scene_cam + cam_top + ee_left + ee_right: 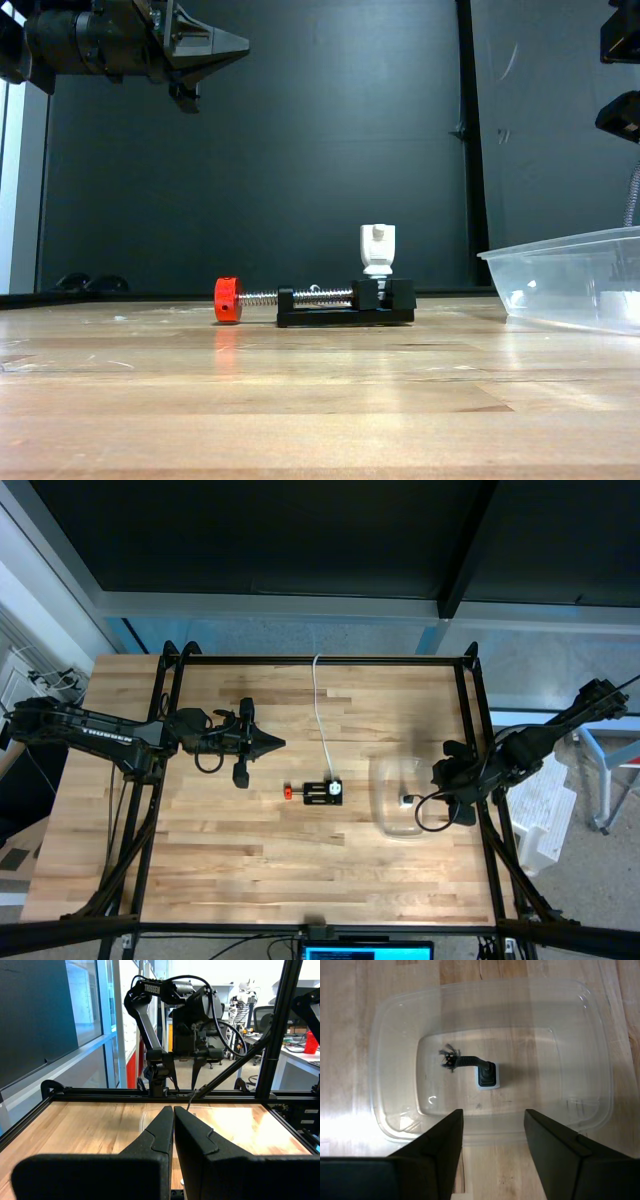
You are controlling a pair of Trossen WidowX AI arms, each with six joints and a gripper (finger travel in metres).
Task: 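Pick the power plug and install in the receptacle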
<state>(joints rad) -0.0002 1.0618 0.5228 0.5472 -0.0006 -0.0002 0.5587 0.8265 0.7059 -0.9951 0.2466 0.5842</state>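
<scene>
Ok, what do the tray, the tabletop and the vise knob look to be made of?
Tray: clear glossy plastic, likely; wood grain shows through. Tabletop: pale wood strips, slight sheen. Vise knob: matte orange-red, plastic or painted metal, unclear. Right claw hangs open above the tray; left claw shut, raised, left of that knob.

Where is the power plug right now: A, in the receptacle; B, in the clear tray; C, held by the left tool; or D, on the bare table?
B: the power plug lies in the clear tray beneath the open right tool; the shut left tool hovers high over the left of the table.
</scene>
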